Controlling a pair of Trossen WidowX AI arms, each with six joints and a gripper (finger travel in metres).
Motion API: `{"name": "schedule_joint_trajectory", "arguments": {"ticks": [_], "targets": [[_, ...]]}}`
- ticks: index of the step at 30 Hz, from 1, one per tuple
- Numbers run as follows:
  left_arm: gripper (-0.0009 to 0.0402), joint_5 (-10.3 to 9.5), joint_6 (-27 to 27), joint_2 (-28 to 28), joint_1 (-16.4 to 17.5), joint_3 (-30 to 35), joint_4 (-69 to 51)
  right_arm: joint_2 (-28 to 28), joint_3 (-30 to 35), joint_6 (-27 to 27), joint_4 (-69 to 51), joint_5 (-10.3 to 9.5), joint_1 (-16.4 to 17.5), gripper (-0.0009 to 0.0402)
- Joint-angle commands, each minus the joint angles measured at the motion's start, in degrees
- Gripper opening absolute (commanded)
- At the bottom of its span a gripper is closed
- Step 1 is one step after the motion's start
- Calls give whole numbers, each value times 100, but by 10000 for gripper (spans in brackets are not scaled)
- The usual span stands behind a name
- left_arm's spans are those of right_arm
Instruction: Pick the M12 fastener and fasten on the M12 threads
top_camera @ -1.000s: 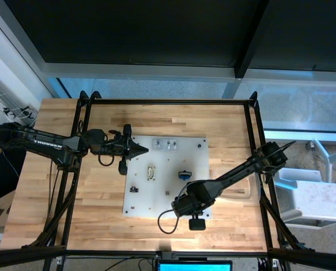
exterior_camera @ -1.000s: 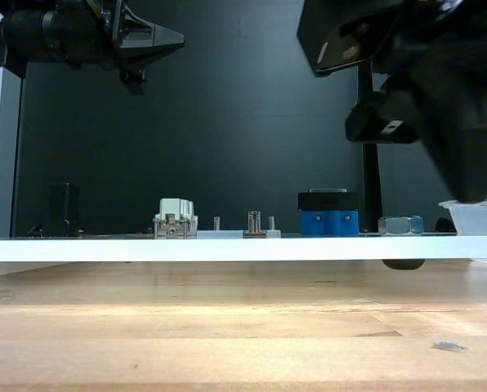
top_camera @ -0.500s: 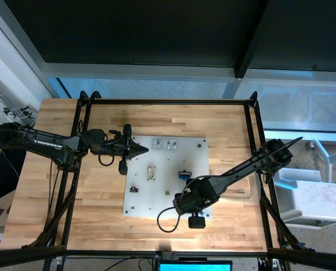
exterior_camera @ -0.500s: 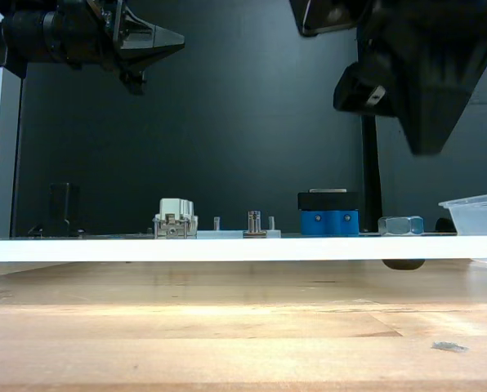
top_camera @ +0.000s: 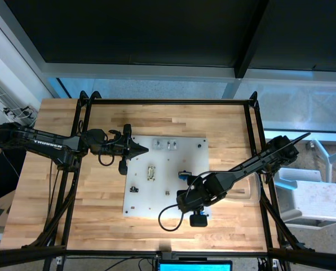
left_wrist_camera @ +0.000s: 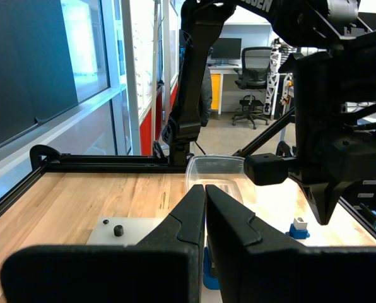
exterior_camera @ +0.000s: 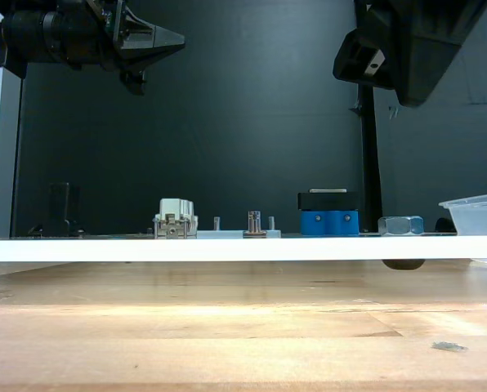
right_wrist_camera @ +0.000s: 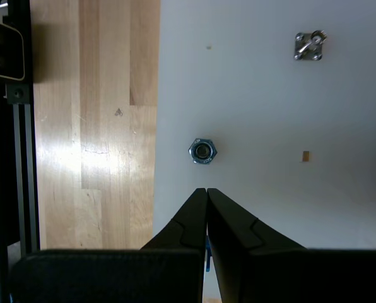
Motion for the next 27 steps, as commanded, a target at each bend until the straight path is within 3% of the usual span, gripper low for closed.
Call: {"name": "schedule_joint_trajectory", "arguments": {"ticks": [1, 27], "targets": [[0, 0, 2, 2, 0, 0, 0, -92, -2, 7, -9, -98, 11, 0], [0, 0, 2, 2, 2, 0, 0, -308, -2, -4, -2, -96, 11, 0]]}}
